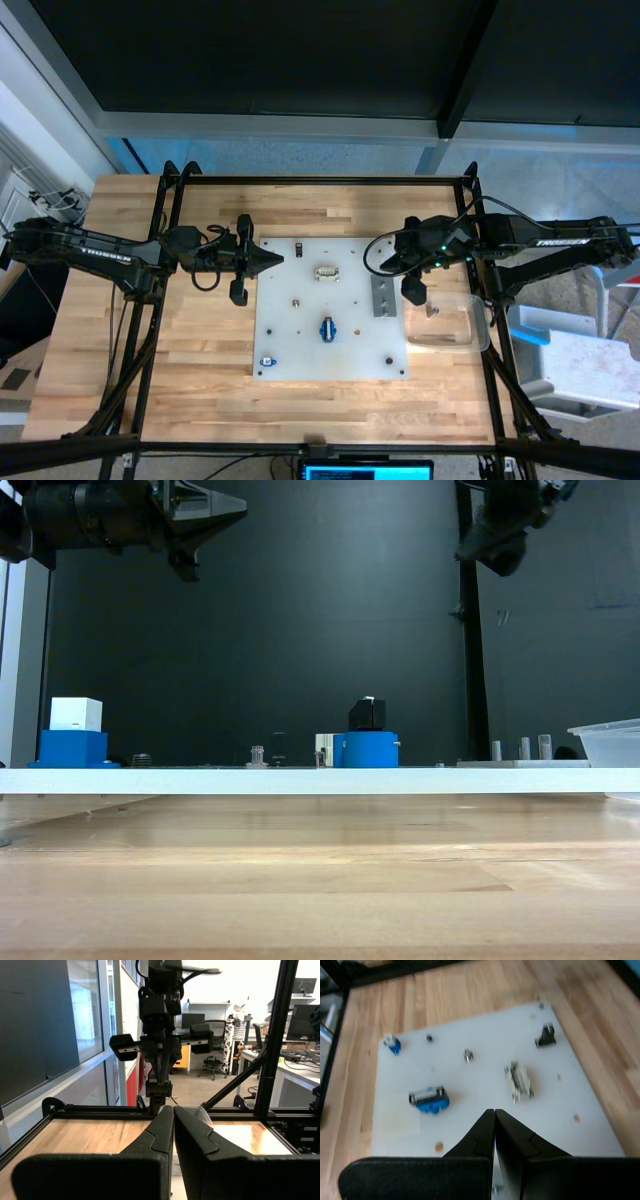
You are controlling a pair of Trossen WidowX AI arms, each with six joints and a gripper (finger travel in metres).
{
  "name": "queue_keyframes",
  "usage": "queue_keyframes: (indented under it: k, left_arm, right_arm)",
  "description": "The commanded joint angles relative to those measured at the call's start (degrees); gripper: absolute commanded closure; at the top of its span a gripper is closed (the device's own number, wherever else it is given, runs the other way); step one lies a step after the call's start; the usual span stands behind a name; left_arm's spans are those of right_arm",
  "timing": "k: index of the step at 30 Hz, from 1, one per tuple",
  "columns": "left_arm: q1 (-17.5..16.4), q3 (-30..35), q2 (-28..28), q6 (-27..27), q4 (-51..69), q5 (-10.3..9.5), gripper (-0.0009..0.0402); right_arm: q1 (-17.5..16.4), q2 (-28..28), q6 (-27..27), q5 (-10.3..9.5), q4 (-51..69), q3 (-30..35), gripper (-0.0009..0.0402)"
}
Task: Pick the 16mm cylinder and place it in the taskboard
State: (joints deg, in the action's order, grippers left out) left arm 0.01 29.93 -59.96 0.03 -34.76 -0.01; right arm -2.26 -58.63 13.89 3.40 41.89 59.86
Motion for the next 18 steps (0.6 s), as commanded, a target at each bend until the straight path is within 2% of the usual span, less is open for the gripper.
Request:
queue_keyframes:
  k: [1,9,12,16,18]
  left_arm:
    - [0.0,0.0,0.0,0.0,0.0,0.00,0.0393]
    - [0.0,0.0,0.0,0.0,0.0,0.00,0.0393]
    - [0.0,0.0,0.0,0.0,0.0,0.00,0.0393]
    - [0.0,0.0,0.0,0.0,0.0,0.00,0.0393]
    - [0.0,0.0,0.0,0.0,0.0,0.02,0.0393]
  right_arm:
    - [-0.1,0.0,1.2,-0.02,4.7,0.0,0.0393]
    - [-0.7,0.0,4.3,-0.70,15.9,0.0,0.0393]
    - [-0.8,0.0,5.1,-2.19,20.0,0.0,0.0393]
    - [-1.0,0.0,5.2,-2.32,24.9,0.0,0.0393]
    - [-1.0,0.0,5.2,-3.17,26.9,0.0,0.0393]
